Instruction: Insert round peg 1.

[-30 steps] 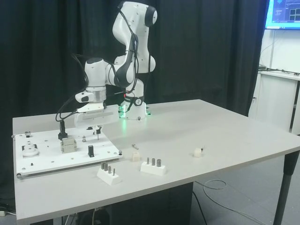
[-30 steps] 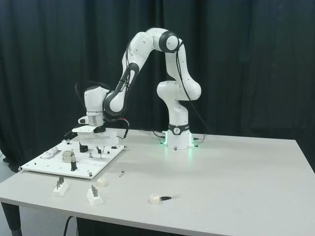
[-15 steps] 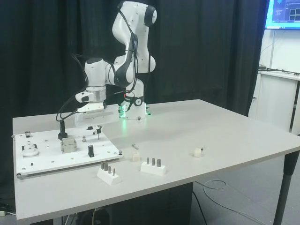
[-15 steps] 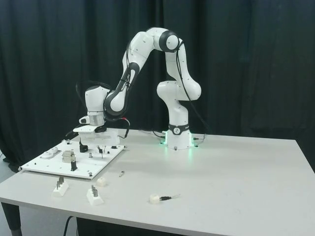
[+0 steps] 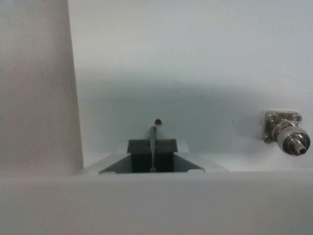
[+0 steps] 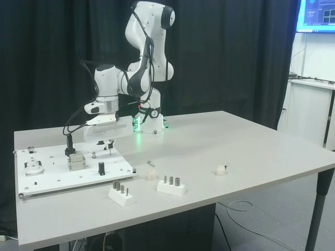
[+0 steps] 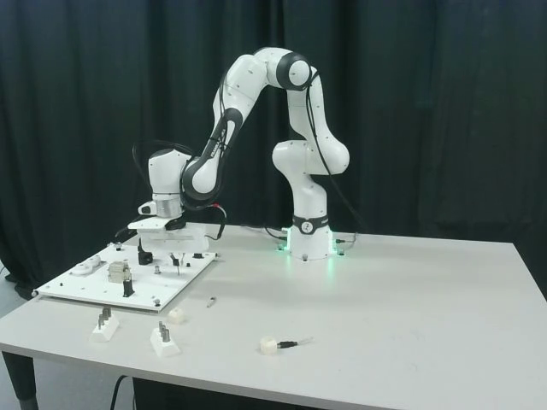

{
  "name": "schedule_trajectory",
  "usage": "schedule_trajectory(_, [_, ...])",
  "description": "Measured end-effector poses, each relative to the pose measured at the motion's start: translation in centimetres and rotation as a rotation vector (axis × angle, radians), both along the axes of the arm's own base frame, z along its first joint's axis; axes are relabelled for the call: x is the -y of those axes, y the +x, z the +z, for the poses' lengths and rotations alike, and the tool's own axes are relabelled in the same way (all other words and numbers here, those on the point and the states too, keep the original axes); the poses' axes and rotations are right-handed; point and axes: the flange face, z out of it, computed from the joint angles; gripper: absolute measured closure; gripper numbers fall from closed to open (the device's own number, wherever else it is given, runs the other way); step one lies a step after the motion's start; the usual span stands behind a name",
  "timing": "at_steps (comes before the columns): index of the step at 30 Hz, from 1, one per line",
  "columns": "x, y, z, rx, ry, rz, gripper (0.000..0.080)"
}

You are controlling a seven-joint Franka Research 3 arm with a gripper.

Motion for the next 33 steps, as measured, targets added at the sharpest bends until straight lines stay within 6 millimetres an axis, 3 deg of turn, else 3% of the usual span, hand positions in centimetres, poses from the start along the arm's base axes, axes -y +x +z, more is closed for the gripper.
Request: schedule_trajectory(33, [0.14, 0.31, 0.0, 0.013, -0.029, 0.004, 0.0787])
